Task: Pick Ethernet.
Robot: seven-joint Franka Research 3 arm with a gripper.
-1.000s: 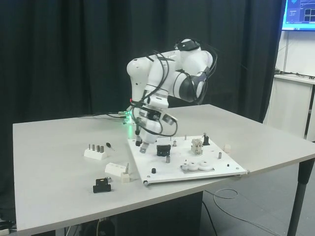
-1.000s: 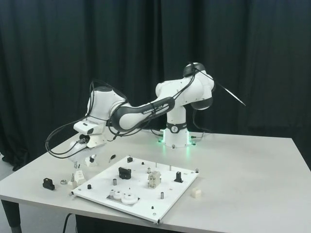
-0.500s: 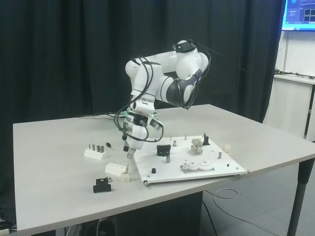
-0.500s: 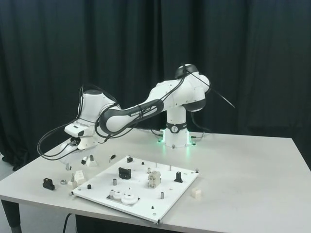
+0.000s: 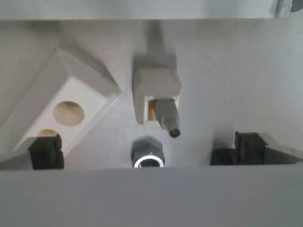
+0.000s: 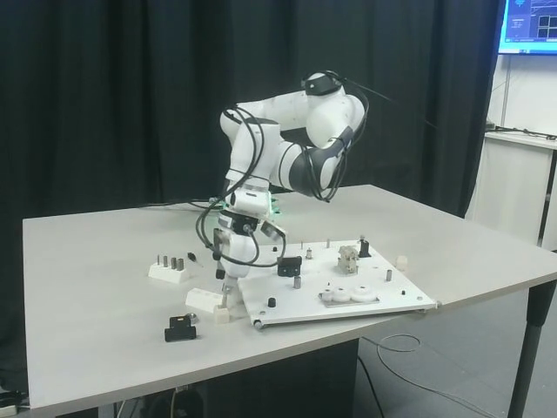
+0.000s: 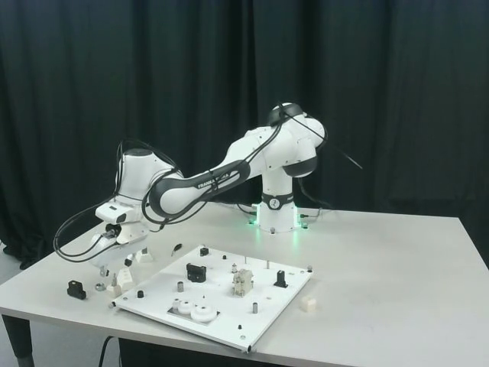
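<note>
Two black fingertips straddle the Ethernet holder — jaws apart.

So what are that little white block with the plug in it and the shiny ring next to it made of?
The white block looks like matte plastic, possibly printed: dull, even surface with softened edges. The plug seated in it looks like grey plastic, though a metal shell is possible. The ring appears to be metal, a nut by its faceted sides and bright glinting rim.
</note>
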